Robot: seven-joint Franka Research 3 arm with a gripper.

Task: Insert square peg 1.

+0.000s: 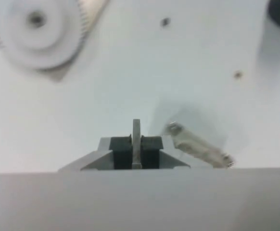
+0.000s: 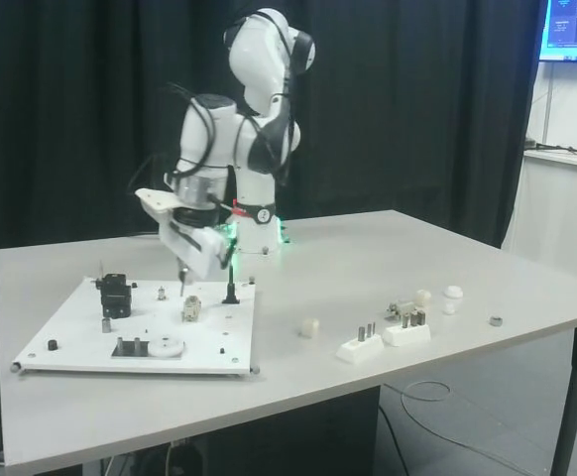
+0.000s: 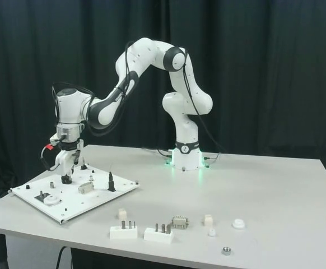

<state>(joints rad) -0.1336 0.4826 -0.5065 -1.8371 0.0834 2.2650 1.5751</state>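
Note:
In the wrist view my gripper (image 1: 136,155) is shut on a thin grey square peg (image 1: 136,137), which sticks out past the black pads (image 1: 121,151). It hangs above the white assembly board (image 1: 130,82) without touching it. From the room views the gripper (image 2: 182,268) (image 3: 71,163) hovers over the back part of the board (image 2: 80,327) (image 3: 98,196). It is between the black block (image 2: 115,295) and the black post (image 2: 230,289). The hole under the peg is not visible.
On the board lie a white gear (image 1: 36,29) (image 2: 169,347) and a metal connector (image 1: 197,144) (image 2: 190,308). Off the board stand two white peg holders (image 2: 360,347) (image 2: 407,332) and small white parts (image 2: 310,326) (image 2: 453,296). A nut (image 2: 496,320) lies near the table's edge.

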